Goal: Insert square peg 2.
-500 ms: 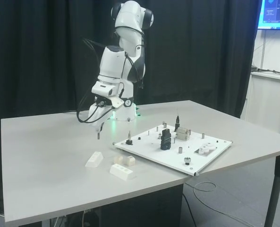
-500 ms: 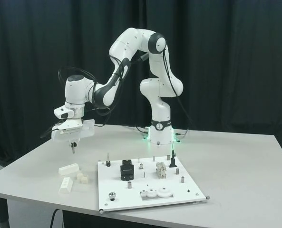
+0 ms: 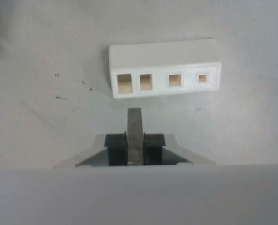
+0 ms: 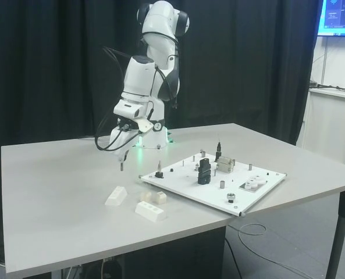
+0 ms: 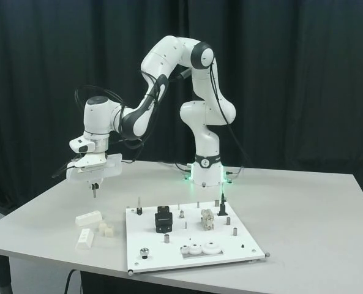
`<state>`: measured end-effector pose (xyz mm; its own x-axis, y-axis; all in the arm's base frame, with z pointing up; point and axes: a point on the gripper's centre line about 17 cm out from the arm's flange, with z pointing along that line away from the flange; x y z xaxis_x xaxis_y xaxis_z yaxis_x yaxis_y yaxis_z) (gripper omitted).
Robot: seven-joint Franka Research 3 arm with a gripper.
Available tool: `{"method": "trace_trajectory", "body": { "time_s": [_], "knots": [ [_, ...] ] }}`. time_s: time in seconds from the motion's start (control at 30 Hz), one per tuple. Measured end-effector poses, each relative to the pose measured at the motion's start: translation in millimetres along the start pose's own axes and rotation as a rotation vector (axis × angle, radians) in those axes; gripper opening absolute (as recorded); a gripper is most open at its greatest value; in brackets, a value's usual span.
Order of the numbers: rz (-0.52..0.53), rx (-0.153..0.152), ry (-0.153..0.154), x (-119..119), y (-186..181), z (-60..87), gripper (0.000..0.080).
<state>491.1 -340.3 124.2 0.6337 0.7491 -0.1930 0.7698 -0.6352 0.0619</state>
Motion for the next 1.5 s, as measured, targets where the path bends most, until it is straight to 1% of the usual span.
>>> {"method": "trace_trajectory", "body": {
  "time_s": [0.83,1.13,1.3,1.4,1.5],
  "knots": [
    [0.008,0.002,-0.004,0,-1,2.1,0.0070],
    [0.056,0.007,-0.003,6,-3,2.0,0.0070],
    [0.097,0.024,-0.005,15,-10,0.3,0.0070],
    [0.119,0.041,-0.007,21,-17,-2.1,0.0070],
    [0.138,0.064,-0.009,29,-26,-5.7,0.0070]
  ]
}}
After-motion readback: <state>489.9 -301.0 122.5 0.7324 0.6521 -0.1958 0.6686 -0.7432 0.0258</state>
